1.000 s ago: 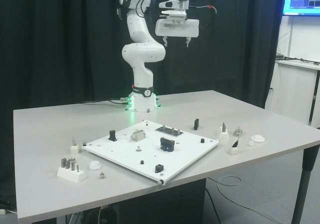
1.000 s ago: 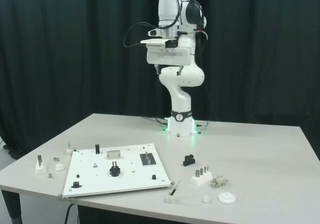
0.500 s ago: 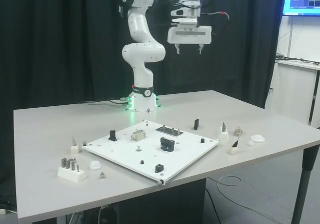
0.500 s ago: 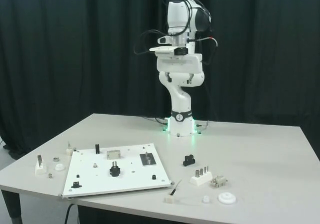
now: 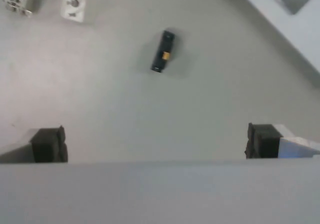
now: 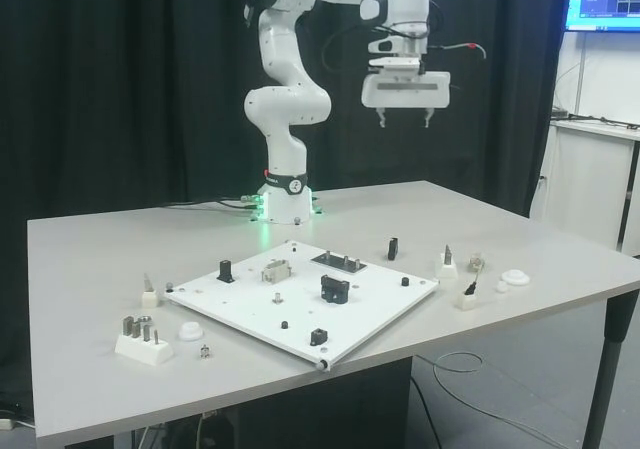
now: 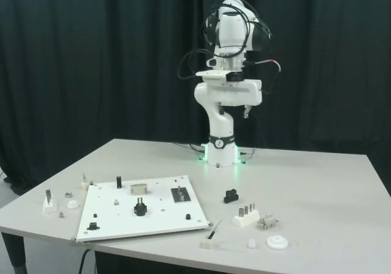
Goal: Pick waterproof.
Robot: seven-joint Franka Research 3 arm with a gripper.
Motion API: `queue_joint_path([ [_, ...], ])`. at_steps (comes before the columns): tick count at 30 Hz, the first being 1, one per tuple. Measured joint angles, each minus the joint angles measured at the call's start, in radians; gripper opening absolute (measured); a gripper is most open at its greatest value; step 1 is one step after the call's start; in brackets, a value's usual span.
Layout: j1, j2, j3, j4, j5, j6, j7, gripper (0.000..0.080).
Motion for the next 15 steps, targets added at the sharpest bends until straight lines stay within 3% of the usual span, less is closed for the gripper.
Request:
queue_joint_path([
  [15,0.000,0.180,0.086,0.037,0.015,0.200,0.181,0.0800],
])
